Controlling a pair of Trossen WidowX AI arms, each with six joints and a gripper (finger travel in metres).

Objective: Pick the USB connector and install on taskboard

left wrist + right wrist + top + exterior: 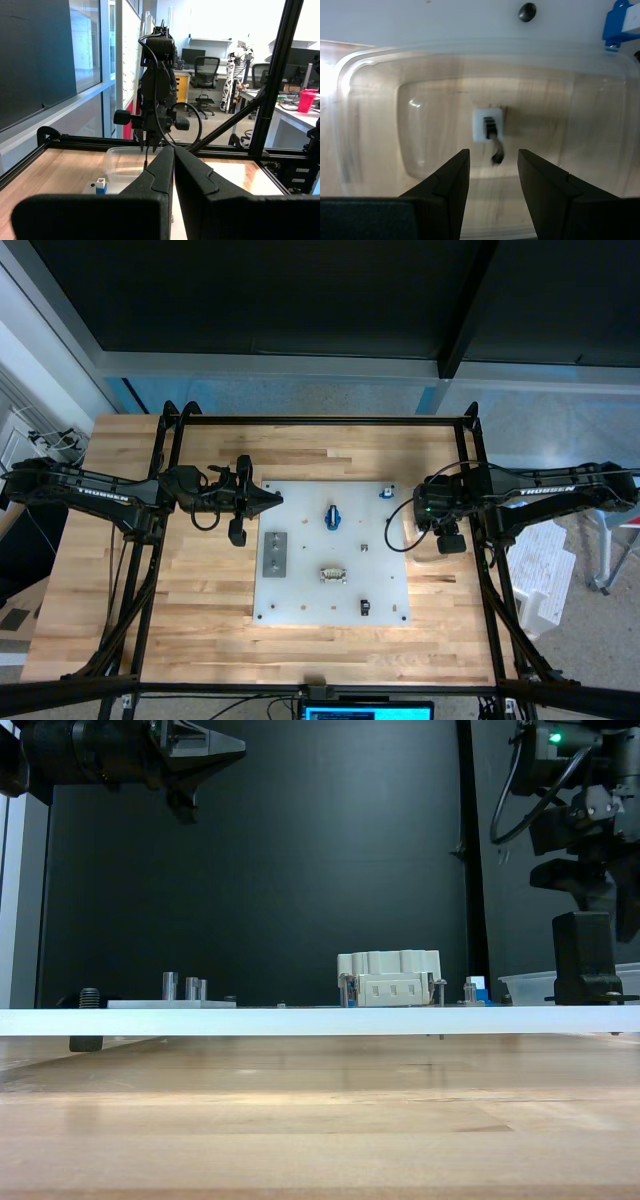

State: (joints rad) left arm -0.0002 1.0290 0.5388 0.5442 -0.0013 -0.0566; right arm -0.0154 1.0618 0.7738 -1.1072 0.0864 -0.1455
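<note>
The USB connector (486,125), a small white block with a short black stub, lies inside a clear plastic tray (365,125). My right gripper (492,154) hangs open straight above it, its fingers (442,192) apart on either side and not touching it. The tray (404,532) sits at the right edge of the white taskboard (300,600). My left gripper (268,500) is shut and empty, held high over the board's left edge, pointing right. In the low view the right gripper (585,982) reaches down to tray height and the left gripper (215,745) stays up.
On the board stand a grey metal block (274,552), a blue part (333,517), a D-shaped socket (333,575), a small black part (365,607) and a small blue-and-white piece (385,493). Black frame rails (320,421) surround the table.
</note>
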